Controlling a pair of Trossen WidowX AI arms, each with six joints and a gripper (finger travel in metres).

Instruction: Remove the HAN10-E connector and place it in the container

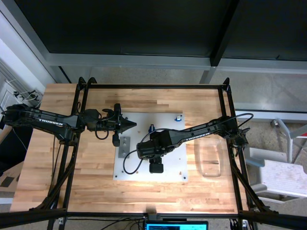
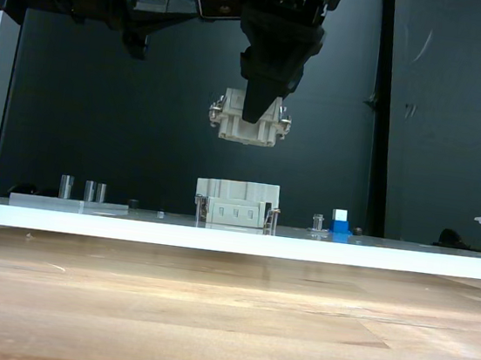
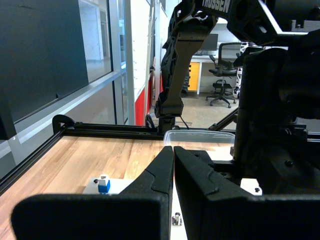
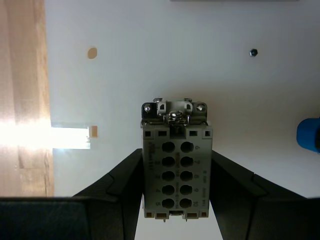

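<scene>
- right gripper (image 4: 176,186) of mine is clenched on the han10-e connector (image 4: 176,165), one finger on each long side. this leaves the pin-hole face and the screw end bare, and the block cannot twist.
- in the low view the connector hangs level in the air, well above the task board (image 2: 216,234). i judge that height is meant to clear everything standing on the board on the way out.
- straight beneath it stands a beige housing (image 2: 236,204), apart from the connector. the removal looks done to me, and the carry is what is left.
- off to my right, on the wood just beside the board, lies the container (image 1: 209,159), open side up and ready to take the drop.
- farther back, my left gripper (image 1: 130,124) hovers over the board's left edge with its fingers pressed together on nothing, parked off the path.
- at the far side of the board stands a small blue block (image 1: 178,116), well apart from my route.
</scene>
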